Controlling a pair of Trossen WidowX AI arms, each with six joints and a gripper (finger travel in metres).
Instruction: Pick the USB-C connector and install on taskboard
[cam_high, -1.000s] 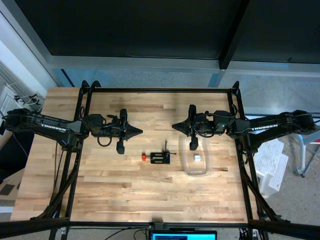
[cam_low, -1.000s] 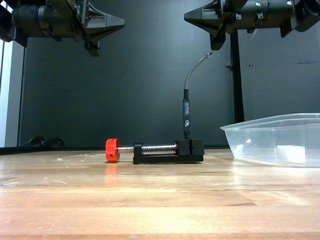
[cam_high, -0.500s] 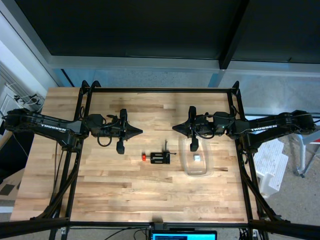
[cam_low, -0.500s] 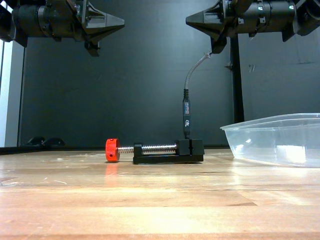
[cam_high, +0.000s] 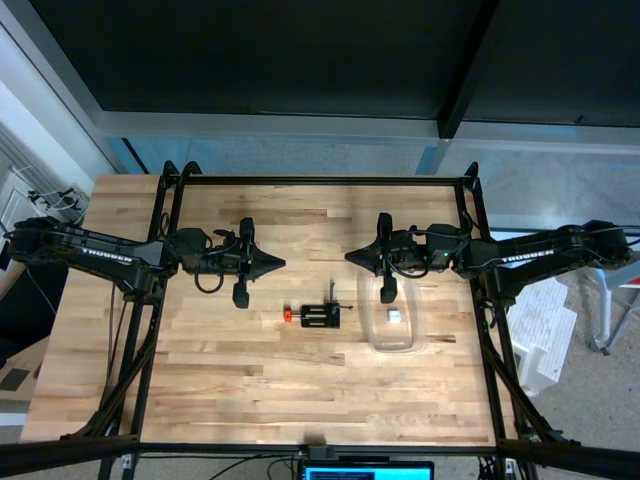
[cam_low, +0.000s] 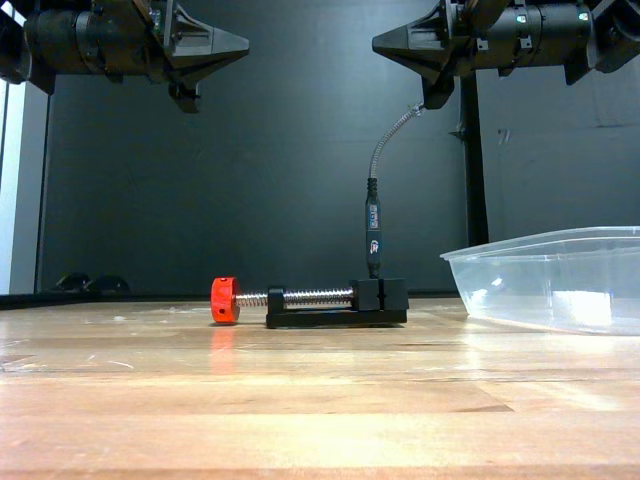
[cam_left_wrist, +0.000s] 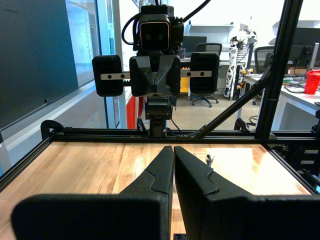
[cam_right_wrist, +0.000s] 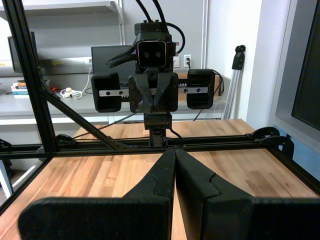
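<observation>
The taskboard (cam_high: 318, 316) lies at mid-table, a black block with a threaded rod and an orange-red knob (cam_low: 225, 300). The USB-C connector (cam_low: 372, 225) stands upright in the taskboard's (cam_low: 380, 296) right-hand block, and its braided cable curves up and to the right, with its end free. My left gripper (cam_high: 283, 264) hangs shut and empty high above the table, left of the board (cam_low: 245, 43) (cam_left_wrist: 173, 150). My right gripper (cam_high: 347, 256) is shut and empty too, high and just right of the cable's top (cam_low: 375, 43) (cam_right_wrist: 175, 151). Both tips point at each other.
A clear plastic tray (cam_high: 410, 340) sits right of the taskboard, under the right arm, with a small white block (cam_high: 394, 315) inside it (cam_low: 582, 305). A black frame rail (cam_high: 320, 181) runs along the table's far side.
The right gripper has drawn back slightly to the right, away from the cable's top. The left arm, taskboard and connector have not moved.
</observation>
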